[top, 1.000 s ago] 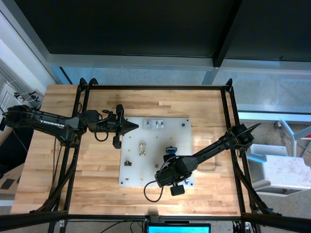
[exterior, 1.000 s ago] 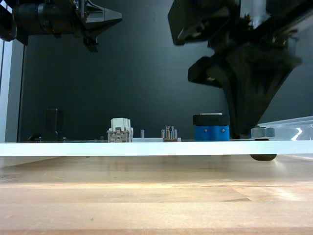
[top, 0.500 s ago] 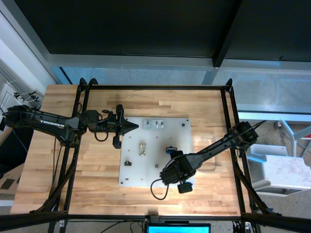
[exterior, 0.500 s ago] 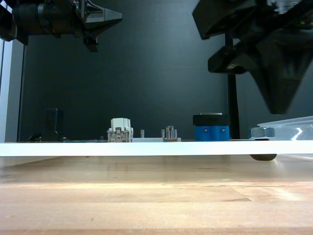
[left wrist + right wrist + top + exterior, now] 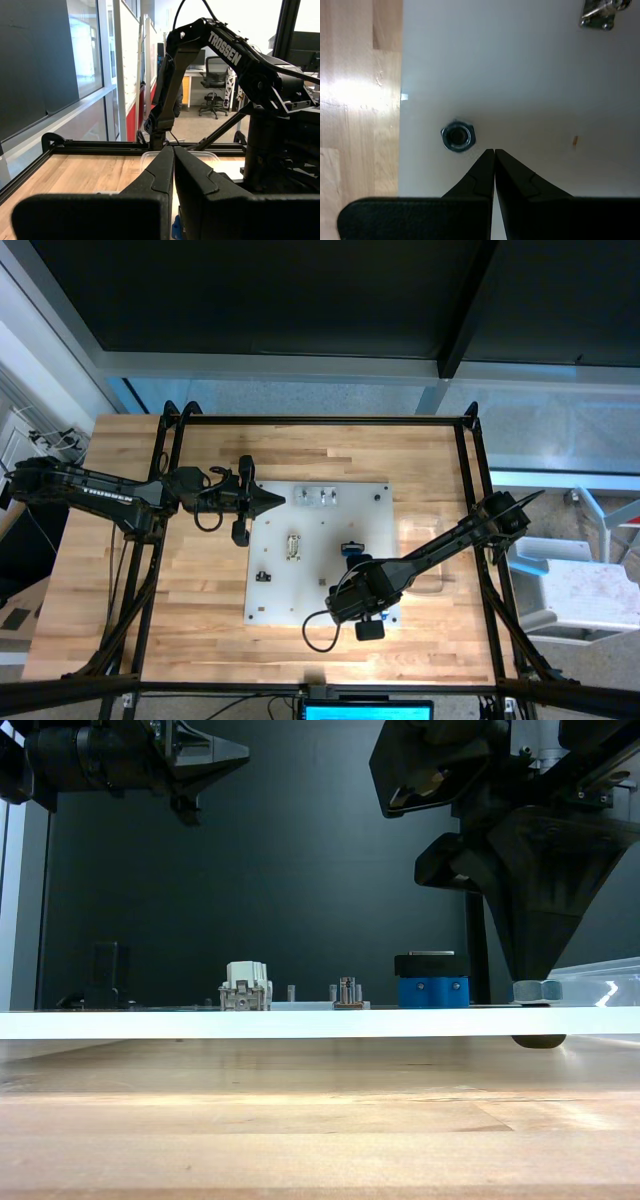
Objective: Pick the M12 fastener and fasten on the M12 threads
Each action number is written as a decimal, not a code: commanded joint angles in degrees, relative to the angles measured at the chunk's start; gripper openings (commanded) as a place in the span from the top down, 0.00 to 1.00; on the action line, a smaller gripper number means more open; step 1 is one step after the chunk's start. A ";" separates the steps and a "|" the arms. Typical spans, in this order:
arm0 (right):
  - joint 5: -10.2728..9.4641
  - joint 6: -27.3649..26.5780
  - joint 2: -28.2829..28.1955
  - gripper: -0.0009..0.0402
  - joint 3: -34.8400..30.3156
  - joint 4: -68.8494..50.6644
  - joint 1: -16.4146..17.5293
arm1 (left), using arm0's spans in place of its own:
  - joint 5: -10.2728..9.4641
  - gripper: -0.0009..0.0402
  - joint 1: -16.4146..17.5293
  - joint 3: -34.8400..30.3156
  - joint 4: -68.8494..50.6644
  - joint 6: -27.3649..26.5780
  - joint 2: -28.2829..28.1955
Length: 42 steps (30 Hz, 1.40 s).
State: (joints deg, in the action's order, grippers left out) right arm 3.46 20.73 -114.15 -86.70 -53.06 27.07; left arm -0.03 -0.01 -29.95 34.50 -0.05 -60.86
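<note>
Although the M12 nut (image 5: 458, 136) has not shifted over the last second, the right gripper (image 5: 494, 150) above it has. The nut lies flat on the white board (image 5: 530, 70), close to the board's near right edge, at the place of its stud. No ribs show beneath it in the low view. This suggests that it is on the stud and run down, but that is a judgement.

One second ago the right gripper stood at board level just beside the nut, on the side toward the board's left edge. Half a second ago it had lifted clear and swung toward the right edge. It has now come back down, and its tip hangs just above the nut. Its fingers are pressed together with nothing between them.

For the task, this means the nut is released. The arm is probably repositioning, either to check the seating or to take a new hold for further turning. A new hold requires the fingers to part first.

The low view shows height, but it sets the nut (image 5: 537, 990) in front of the clear tray (image 5: 600, 970) and gives no depth. The right wrist view shows the fingertips offset beside the nut, not centred on it, and a dark core in its bore. In the high view the right arm hides the nut.

The left gripper (image 5: 173, 152) is parked high over the board's far left edge, fingers together and empty.
</note>
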 commanded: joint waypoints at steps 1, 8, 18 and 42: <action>-0.33 0.04 -0.09 0.98 0.00 0.26 0.09 | 0.00 0.98 0.02 0.00 0.00 0.02 0.00; -2.71 0.02 -0.09 0.98 0.04 0.87 0.28 | 0.00 0.98 0.02 0.00 0.00 0.02 0.00; -14.95 -3.28 0.00 0.98 0.44 2.60 0.35 | 0.00 0.98 0.00 0.00 0.00 0.02 0.00; 0.59 -0.02 -0.24 0.98 0.44 0.46 0.31 | 0.02 0.98 0.00 0.00 0.00 0.02 0.00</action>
State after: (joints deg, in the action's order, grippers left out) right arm 3.92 20.75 -113.99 -86.24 -52.80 27.42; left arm -0.03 -0.01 -29.95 34.50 -0.03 -60.86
